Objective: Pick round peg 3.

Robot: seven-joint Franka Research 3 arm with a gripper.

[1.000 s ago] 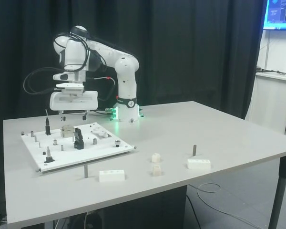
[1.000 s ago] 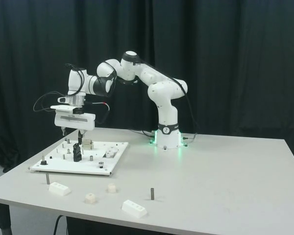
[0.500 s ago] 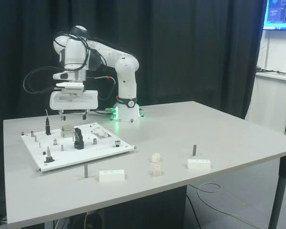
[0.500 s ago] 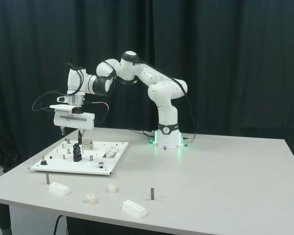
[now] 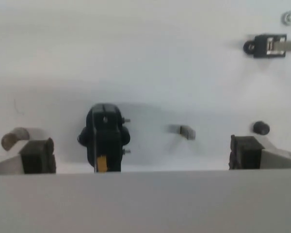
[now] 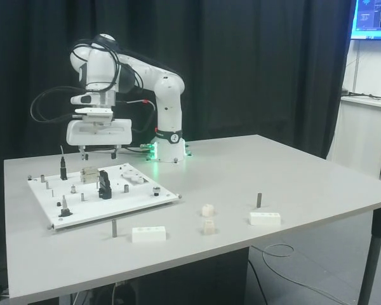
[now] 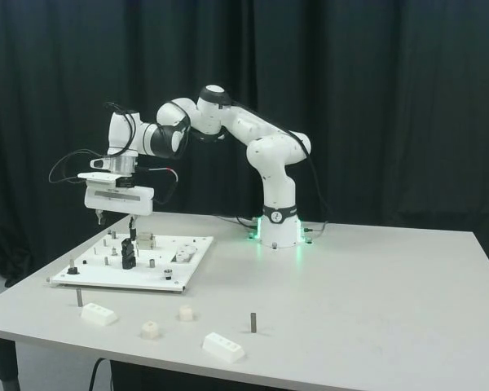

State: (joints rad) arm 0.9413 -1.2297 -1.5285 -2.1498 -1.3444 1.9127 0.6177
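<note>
The gripper [image 6: 98,154] hangs above the rear part of the white board [image 6: 143,192] on the grey desk [image 6: 273,175]. It is spread wide and holds nothing. In the wrist view its black pads [image 5: 37,155] stand far apart. Between them, down on the board, is a short grey round peg [image 5: 182,131], slim and plain, with a flat end. It appears to be the nearest such peg, though no number shows on it. A black fixture [image 5: 105,138] sits just beside the peg.
</note>
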